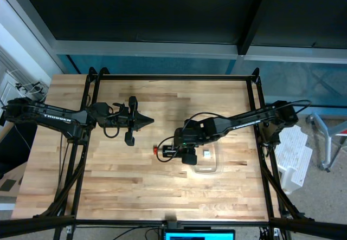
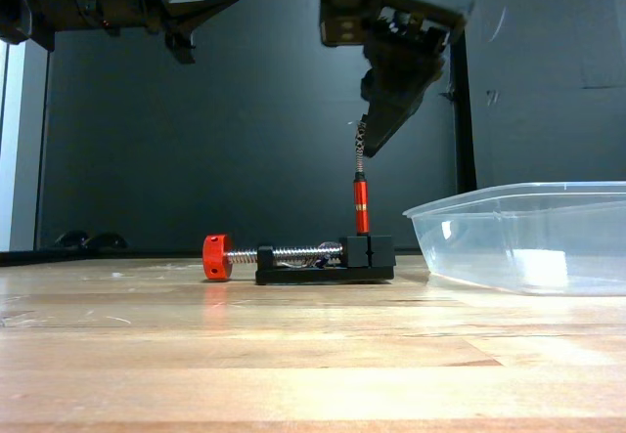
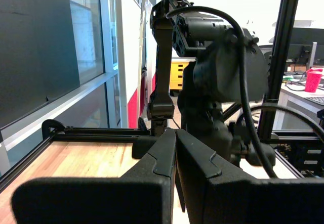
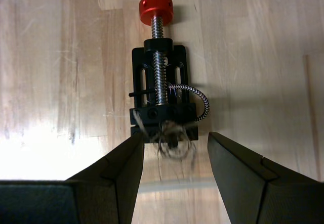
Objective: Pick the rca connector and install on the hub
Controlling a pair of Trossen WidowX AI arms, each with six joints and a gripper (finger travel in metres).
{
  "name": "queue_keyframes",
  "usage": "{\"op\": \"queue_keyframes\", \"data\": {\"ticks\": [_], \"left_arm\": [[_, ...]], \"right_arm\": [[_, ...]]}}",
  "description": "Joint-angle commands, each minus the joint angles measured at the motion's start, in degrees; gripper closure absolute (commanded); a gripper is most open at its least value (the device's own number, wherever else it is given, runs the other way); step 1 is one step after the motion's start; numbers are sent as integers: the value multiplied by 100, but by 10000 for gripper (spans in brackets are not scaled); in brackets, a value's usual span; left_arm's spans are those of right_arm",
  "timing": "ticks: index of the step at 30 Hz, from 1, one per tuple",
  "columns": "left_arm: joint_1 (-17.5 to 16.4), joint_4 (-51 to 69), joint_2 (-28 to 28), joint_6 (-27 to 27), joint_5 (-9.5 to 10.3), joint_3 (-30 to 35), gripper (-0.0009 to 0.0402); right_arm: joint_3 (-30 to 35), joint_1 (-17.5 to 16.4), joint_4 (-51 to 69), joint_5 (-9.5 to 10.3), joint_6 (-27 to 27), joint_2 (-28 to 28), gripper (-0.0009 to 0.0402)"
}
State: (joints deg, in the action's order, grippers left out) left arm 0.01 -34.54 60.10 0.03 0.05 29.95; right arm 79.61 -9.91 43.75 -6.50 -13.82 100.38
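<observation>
Over the wooden table (image 1: pixel 135 186), the left arm (image 1: pixel 54 118) holds the left gripper (image 1: pixel 146 121) level, fingers (image 3: pixel 162 158) pressed together. The right arm (image 1: pixel 238 122) reaches inward, its right gripper (image 4: pixel 175 135) pointing down, fingers (image 4: pixel 126 158) spread, above the hub (image 2: pixel 367 252) beside the clear tray (image 2: pixel 528 198). The red rca connector (image 2: pixel 361 208) stands upright in the hub.

Even overhead light lies on the worktop (image 1: pixel 135 169). White glare washes the wood beside the spread right claw (image 4: pixel 174 135), where frayed wire (image 4: pixel 174 145) blurs. Bright windows backlight the closed, dark left claw (image 3: pixel 175 133).

Tray (image 2: pixel 509 242) right of hub (image 2: pixel 367 255), right hand (image 2: pixel 370 145) above; left hand (image 1: pixel 147 121) far left.
</observation>
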Motion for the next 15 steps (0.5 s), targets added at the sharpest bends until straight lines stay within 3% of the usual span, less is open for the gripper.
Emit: {"op": "queue_keyframes", "data": {"ticks": [1,7,15], "left_arm": [[-2,0,2,-2,0,0,393],[0,0,2,-2,0,0,393],[0,0,2,-2,0,0,393]], "right_arm": [[-245,-15,-68,2,0,-251,221],[-601,-26,-256,7,-2,-590,221],[-638,-37,-284,4,0,-632,221]]}}
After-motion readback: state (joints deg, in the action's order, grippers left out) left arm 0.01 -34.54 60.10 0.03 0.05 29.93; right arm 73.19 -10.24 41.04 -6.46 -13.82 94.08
